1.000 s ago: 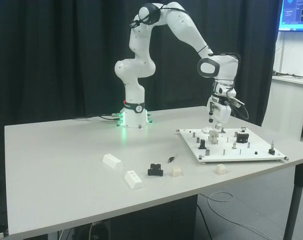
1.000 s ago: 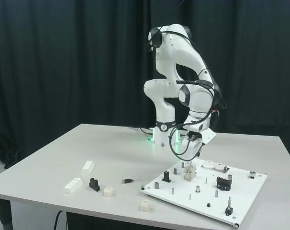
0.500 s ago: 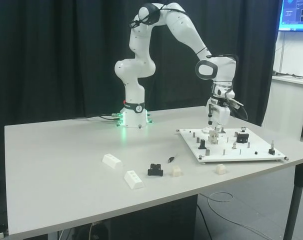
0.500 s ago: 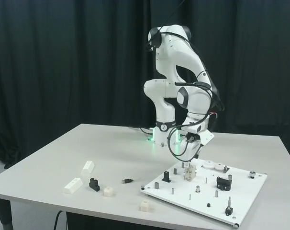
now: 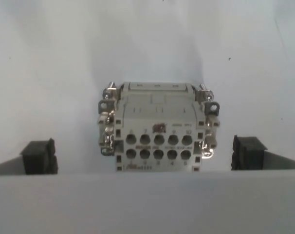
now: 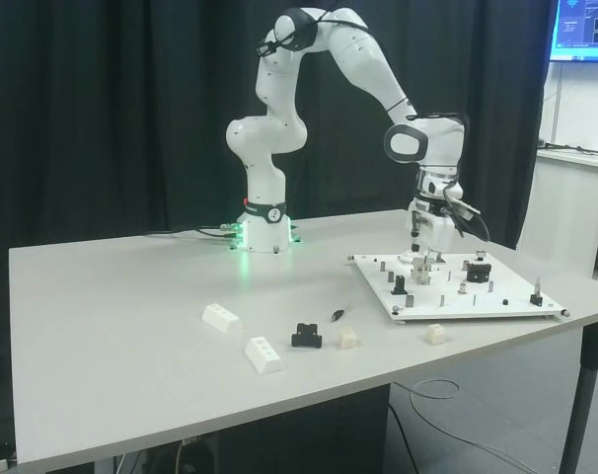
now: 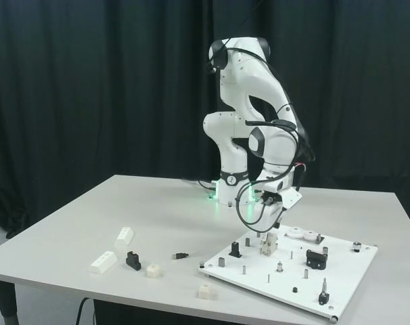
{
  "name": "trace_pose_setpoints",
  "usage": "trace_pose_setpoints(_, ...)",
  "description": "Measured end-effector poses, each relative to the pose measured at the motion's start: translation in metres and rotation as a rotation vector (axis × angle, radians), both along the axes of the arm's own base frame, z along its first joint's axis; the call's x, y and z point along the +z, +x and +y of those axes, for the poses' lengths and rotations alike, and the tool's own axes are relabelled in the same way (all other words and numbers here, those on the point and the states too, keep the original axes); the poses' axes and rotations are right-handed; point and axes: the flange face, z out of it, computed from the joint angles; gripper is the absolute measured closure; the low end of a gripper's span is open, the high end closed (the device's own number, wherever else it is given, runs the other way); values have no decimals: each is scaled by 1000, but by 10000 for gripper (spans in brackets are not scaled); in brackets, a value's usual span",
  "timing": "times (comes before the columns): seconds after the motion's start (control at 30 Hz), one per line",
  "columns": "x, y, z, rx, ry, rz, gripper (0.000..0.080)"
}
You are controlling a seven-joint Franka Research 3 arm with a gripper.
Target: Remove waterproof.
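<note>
I hung my pincer (image 5: pixel 146 155) right over the waterproof connector (image 5: pixel 157 127), which sat upright on the white board (image 6: pixel 496 301) — fingers (image 5: pixel 39 157) spread, one on each flank, gripping nothing. The approach was the step in hand; next, I judged, came a straight descent and a squeeze. Small pegs (image 7: pixel 243 269) and a black block (image 7: pixel 316 257) stood nearby — none between the fingers.

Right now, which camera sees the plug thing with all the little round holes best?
The wrist view: the connector sits in the middle, close up, holes and metal clips plain. In the first room view it is a small block under the tool. The second room view shows it just as small, on the white board.
</note>
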Motion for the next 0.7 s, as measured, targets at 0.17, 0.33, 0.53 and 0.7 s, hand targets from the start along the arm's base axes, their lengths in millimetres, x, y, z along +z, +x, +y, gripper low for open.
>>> trace_pose_setpoints(0.17, -3, 1, 0, 4, 2, -4, 3)
trace_pose_setpoints(0.33, -5, 2, 0, 8, 3, -8, 3)
trace_pose_setpoints(0.53, -8, 2, -1, 13, 0, -8, 3)
trace_pose_setpoints(0.7, -9, 2, -1, 14, 1, -9, 3)
